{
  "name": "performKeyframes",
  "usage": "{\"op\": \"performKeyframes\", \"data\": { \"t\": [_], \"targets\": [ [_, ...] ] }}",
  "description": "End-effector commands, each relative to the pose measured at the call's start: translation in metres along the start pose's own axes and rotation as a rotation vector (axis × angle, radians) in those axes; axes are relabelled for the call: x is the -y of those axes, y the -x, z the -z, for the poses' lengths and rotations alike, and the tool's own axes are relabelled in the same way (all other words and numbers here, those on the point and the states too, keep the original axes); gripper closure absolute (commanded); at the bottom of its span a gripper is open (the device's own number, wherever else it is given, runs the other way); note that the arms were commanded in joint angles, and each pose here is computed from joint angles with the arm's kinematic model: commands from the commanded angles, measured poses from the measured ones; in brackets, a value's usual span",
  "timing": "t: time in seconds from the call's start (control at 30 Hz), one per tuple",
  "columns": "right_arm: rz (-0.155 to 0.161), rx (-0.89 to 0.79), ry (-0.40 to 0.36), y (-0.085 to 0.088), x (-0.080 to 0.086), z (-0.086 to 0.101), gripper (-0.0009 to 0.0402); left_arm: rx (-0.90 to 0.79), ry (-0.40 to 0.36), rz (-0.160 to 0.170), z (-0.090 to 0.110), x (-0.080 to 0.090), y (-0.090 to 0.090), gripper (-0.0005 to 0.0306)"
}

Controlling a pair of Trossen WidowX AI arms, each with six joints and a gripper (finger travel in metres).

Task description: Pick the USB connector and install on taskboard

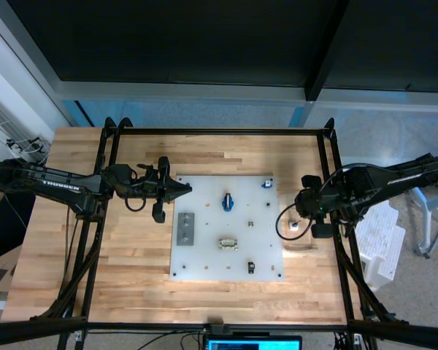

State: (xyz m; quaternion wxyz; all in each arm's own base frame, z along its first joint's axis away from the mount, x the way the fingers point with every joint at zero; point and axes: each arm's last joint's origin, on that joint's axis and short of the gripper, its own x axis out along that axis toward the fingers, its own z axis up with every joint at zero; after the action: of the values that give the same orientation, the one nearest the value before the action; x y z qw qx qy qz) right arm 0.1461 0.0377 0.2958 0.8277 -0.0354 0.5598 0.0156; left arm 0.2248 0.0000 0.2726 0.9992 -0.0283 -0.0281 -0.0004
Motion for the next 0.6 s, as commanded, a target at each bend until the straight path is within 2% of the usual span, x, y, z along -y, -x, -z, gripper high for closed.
{"op": "performKeyframes", "data": {
  "t": [0.03, 0.1, 0.3, 0.6],
  "targets": [
    [0.025, -0.018, 0.001, -0.002, -0.003, 0.003, 0.0355, 0.001, 0.0, 0.0, 0.0, 0.0, 0.0, 0.03],
    [0.039, -0.023, -0.007, -0.003, -0.004, 0.005, 0.034, 0.001, 0.0, 0.0, 0.0, 0.0, 0.0, 0.03],
    [0.045, -0.045, -0.062, -0.006, -0.006, 0.008, 0.0291, 0.001, 0.0, 0.0, 0.0, 0.0, 0.0, 0.03],
    [0.058, -0.101, -0.089, -0.026, -0.009, 0.019, 0.0233, 0.0, 0.0, 0.0, 0.0, 0.0, 0.0, 0.03]
  ]
}}
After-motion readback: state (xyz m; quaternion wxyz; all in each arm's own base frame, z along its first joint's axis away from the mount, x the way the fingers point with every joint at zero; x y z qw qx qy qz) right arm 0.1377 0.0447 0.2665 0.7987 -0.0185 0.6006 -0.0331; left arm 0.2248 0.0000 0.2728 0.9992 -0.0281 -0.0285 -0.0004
